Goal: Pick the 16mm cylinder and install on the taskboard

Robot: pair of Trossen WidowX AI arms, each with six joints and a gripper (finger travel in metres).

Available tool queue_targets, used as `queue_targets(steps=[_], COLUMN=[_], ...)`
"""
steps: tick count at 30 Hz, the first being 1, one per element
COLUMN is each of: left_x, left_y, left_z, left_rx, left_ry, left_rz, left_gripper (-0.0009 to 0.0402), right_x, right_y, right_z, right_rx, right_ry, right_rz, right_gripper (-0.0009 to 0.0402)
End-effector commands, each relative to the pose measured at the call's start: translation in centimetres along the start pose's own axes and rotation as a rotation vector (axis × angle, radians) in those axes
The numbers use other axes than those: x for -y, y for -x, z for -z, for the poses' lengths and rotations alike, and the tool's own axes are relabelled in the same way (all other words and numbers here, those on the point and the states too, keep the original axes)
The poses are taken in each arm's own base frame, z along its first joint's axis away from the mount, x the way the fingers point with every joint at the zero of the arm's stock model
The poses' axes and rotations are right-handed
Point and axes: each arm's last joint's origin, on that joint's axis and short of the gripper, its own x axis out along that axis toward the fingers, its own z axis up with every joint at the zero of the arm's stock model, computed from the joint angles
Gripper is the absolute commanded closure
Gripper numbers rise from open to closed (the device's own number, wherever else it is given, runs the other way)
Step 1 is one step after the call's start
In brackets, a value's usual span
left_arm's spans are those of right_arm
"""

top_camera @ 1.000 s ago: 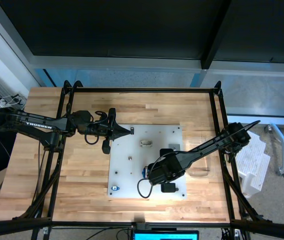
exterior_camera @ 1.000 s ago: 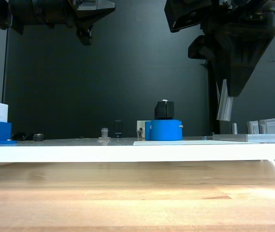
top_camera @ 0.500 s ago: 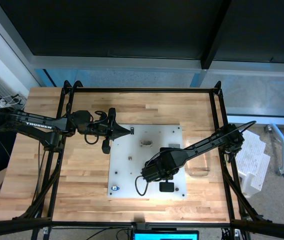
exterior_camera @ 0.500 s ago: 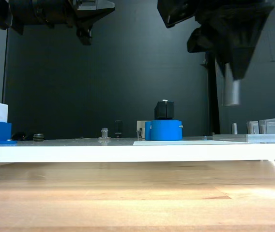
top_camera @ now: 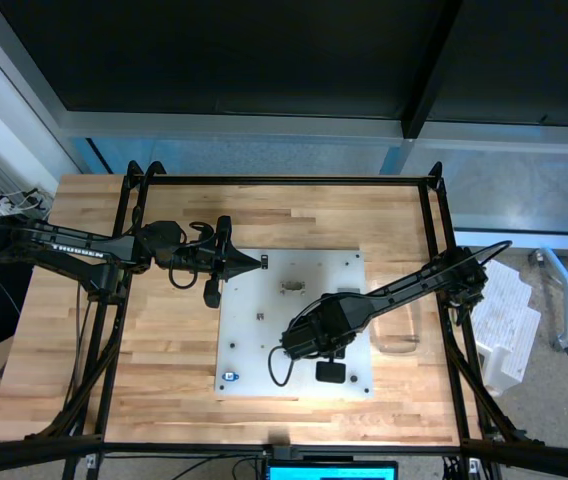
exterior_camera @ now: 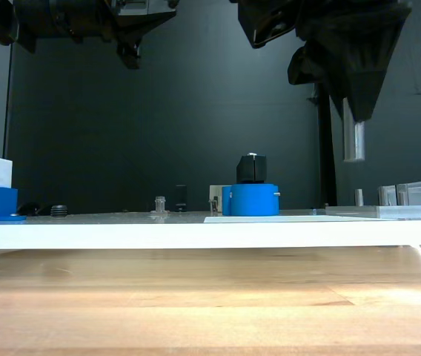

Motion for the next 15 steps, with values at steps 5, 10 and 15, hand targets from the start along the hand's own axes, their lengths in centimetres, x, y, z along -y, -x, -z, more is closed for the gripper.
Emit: queue_targets(steps=[5,10,15], left_x=[0.0,0.0,0.0], left_y=[0.0,0.0,0.0], left_z=[0.0,0.0,0.0], left_rx=[0.000,0.000,0.000], left_ry=[0.000,0.000,0.000], left_rz=[0.000,0.000,0.000], left_gripper=[0.0393,0.0393,0.0393], right_x=[-0.6,-0.6,-0.5], right_y=[-1.3,-2.2,-2.7], right_z=[-1.5,-1.6,-1.5], right_rx=[-0.025,-0.043,-0.052], right_ry=[-0.001,0.003,-0.007], right_rz=[-0.005,0.004,0.012], right_gripper=[0.0393,0.0393,0.0393])
